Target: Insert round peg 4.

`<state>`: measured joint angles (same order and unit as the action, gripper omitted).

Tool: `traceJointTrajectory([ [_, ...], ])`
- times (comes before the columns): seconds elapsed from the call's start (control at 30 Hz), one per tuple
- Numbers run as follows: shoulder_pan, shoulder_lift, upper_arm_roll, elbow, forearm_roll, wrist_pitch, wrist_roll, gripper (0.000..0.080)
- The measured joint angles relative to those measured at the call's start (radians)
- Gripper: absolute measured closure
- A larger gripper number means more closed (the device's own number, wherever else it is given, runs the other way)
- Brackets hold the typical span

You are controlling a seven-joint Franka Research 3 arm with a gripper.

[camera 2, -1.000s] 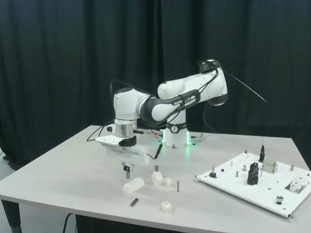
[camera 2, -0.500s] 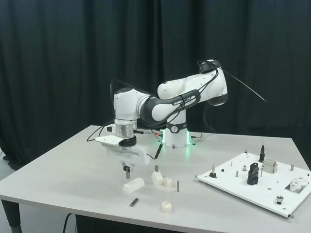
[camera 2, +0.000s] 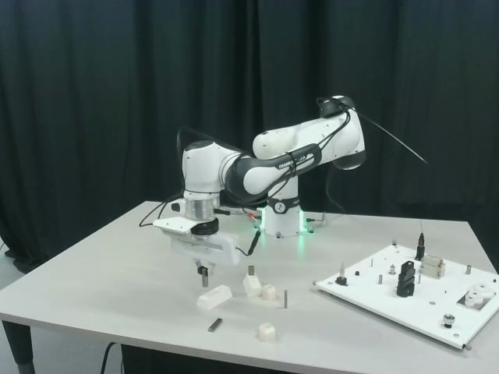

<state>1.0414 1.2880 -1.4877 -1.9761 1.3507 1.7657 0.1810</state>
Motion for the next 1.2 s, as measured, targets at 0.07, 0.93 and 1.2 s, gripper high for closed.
traceJointTrajectory([
  [0.07,0.0,0.0,0.0,0.0,0.0,0.001,0.0,0.0658],
  [0.93,0.0,-0.003,-0.001,0.019,0.016,0.012,0.001,0.0658],
  [1.2,0.009,-0.015,-0.002,0.061,0.036,0.002,0.001,0.0658],
])
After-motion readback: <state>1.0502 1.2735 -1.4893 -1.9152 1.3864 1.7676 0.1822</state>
